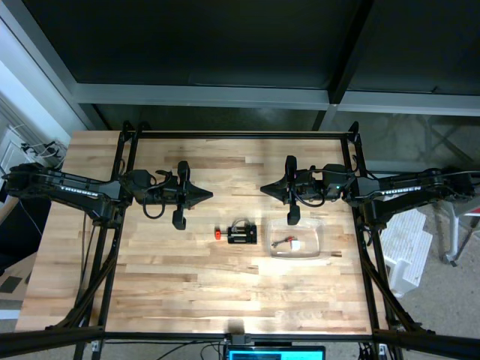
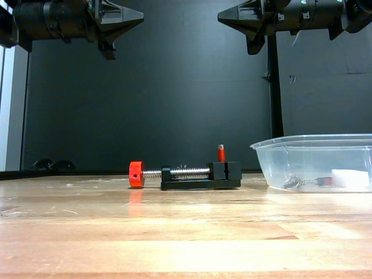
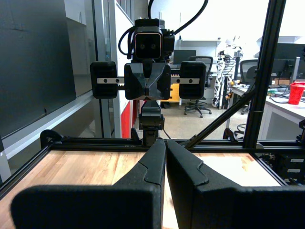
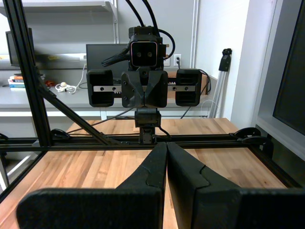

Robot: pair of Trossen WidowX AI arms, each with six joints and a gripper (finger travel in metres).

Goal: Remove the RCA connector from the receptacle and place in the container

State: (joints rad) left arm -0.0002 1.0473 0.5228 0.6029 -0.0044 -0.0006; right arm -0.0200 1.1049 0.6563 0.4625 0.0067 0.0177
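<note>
The receptacle (image 1: pixel 241 235) is a small black block with an orange-red knob, resting mid-table; it also shows in the low view (image 2: pixel 200 175). To its right sits the clear container (image 1: pixel 321 241) (image 2: pixel 273 160). Inside it lies the RCA connector (image 1: pixel 282 241) (image 2: pixel 307 182), thin grey metal with a red part, beside a small white piece (image 1: pixel 295 245). My left gripper (image 1: pixel 211 195) (image 2: pixel 142 18) (image 3: pixel 165 141) hovers shut, high above the table behind and left of the block. My right gripper (image 1: pixel 262 189) (image 2: pixel 220 17) (image 4: pixel 167 143) hovers shut behind the container, facing the left one.
A short red post (image 2: pixel 221 153) stands up on the black block. A black frame (image 1: pixel 240 135) rims the table. Both arms hang well above the wooden surface (image 1: pixel 187 285).
</note>
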